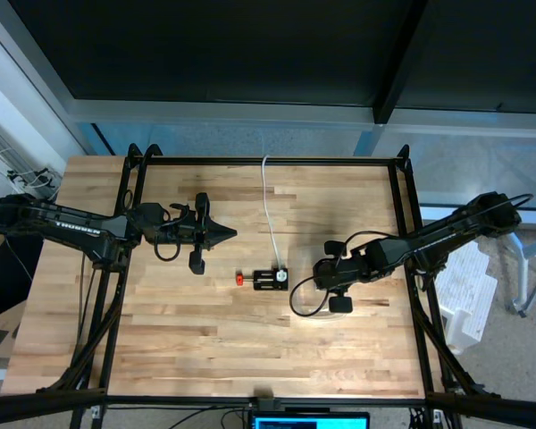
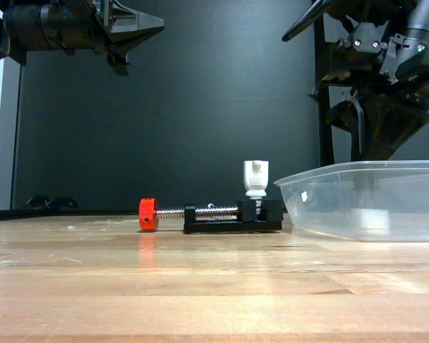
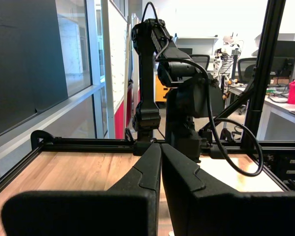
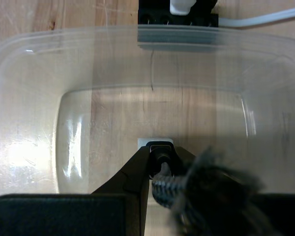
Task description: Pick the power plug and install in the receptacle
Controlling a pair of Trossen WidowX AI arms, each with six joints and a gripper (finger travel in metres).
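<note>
Beside the receptacle (image 1: 270,279), in the clear tray (image 2: 329,193), the right hand (image 4: 161,160) pinches the power plug (image 4: 159,149), which may twist loose or catch the rim on lifting; the left hand (image 1: 230,234), closed and empty, hangs high, well apart from it.

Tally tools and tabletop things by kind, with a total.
2 tools: left tool raised over the table's left side, right tool down in the clear tray
1 clear tray
1 receptacle
1 power plug
1 white cable
1 white square piece
Total: 7
</note>
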